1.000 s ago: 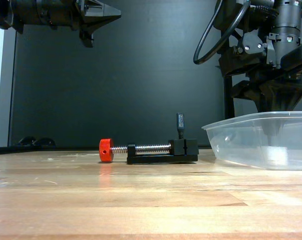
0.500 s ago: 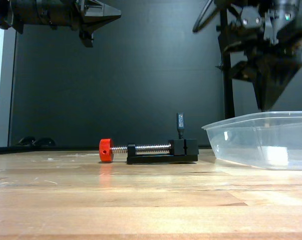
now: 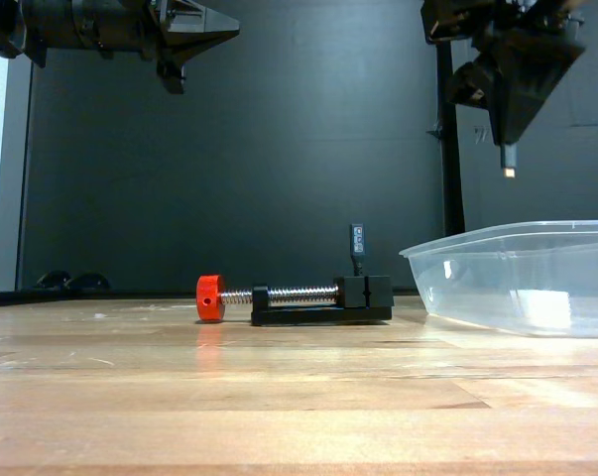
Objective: Pick the usb-c connector and install on the hub
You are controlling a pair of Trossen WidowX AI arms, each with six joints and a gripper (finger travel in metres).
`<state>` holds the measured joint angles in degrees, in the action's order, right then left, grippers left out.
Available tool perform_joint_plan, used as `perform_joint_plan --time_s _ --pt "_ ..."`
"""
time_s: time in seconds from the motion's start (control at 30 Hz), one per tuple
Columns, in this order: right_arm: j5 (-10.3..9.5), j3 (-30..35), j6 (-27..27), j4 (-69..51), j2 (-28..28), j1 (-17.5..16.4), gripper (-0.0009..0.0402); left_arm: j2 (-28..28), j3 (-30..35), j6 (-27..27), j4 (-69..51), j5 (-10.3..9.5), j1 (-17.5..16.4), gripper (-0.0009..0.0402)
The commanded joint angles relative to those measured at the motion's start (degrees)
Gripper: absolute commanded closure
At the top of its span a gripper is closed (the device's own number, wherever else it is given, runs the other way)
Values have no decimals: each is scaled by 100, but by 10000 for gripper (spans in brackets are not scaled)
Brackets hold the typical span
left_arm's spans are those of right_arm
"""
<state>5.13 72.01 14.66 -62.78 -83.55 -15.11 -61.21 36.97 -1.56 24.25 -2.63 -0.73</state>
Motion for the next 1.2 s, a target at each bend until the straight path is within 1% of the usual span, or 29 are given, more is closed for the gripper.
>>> perform_joint_plan --time_s 0.03,0.17,0.27,0.43,0.7,0.8,1.0,1.2 --pt "-2 13 4 4 -13 24 393 0 0 2 0 0 -2 393" --pt "0 13 35 61 -26 83 393 0 0 2 0 2 -2 393" --pt "-2 118 140 76 -166 181 393 0 0 2 0 0 -2 393" --pt "4 481 133 90 -533 319 393 0 0 2 0 0 0 393" --pt "20 1060 -20 122 -1182 503 393 0 0 2 0 2 -2 393" --pt "87 1257 -44 179 -1394 531 393 0 0 2 0 2 -2 393" --pt "87 1576 -164 247 -1749 553 393 0 0 2 0 2 -2 393" --pt "87 1746 -221 306 -1956 560 393 0 0 2 0 2 -2 393"
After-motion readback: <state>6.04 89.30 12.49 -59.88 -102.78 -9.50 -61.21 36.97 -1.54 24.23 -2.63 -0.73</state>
